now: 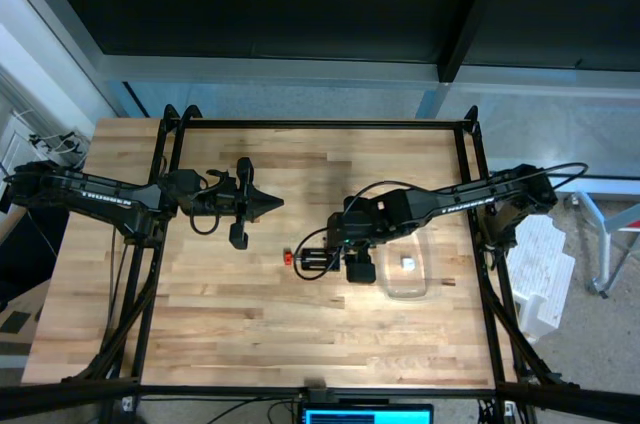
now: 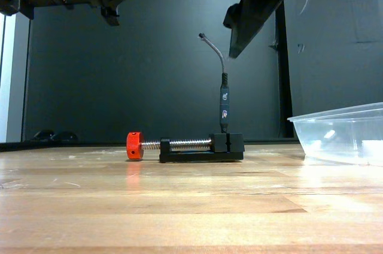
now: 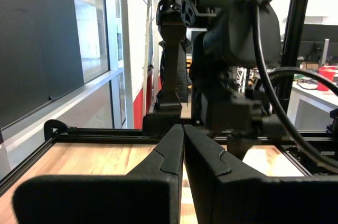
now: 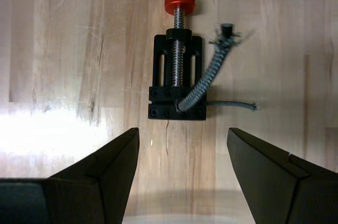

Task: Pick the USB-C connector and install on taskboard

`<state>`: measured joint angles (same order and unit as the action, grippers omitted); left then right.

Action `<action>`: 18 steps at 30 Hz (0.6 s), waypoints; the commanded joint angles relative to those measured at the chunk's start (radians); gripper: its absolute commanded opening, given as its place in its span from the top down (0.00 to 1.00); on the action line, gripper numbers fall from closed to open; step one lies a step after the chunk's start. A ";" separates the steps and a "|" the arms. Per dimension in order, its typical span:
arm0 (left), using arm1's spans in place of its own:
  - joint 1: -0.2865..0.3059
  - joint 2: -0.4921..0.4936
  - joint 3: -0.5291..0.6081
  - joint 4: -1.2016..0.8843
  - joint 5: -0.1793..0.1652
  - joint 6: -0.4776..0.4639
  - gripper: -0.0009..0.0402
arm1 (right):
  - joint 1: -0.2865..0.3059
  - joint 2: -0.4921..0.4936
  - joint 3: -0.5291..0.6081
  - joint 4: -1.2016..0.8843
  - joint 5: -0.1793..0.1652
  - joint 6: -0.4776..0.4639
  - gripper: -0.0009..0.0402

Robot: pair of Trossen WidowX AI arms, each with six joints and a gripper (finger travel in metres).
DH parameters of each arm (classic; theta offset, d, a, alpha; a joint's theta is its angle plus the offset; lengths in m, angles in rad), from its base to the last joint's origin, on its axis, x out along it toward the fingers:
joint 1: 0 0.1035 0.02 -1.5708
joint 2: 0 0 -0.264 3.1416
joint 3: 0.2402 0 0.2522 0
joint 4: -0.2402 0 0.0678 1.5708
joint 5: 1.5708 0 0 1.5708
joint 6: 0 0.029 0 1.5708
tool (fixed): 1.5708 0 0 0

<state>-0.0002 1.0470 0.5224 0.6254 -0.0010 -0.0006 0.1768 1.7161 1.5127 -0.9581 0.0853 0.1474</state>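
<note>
USB-C connector [image 2: 224,103] upright in taskboard [image 2: 200,156]

Glare whitens the table [image 4: 53,129] (soft shadows); backdrop [image 2: 149,86] dark.

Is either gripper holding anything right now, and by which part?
Nothing is held. The right gripper hangs open above the taskboard, where the USB-C connector stands upright; the left gripper is shut and empty, off to the side.

USB-C connector [image 2: 224,103] stands upright, plugged into the flat-lying black, orange-red-tipped taskboard [image 2: 229,146]
</note>
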 commanded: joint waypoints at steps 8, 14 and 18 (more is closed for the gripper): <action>0.000 0.000 0.000 0.000 0.000 0.000 0.98 | -0.009 -0.072 -0.023 0.033 0.000 -0.022 0.48; 0.000 0.000 0.000 0.000 0.000 0.000 0.98 | -0.055 -0.218 -0.173 0.275 -0.009 -0.047 0.69; 0.000 0.000 0.000 0.000 0.000 0.000 0.98 | -0.079 -0.303 -0.265 0.444 -0.010 -0.091 0.89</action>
<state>-0.0002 1.0470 0.5224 0.6250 -0.0010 -0.0006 0.1043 1.4380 1.2758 -0.5720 0.0772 0.0708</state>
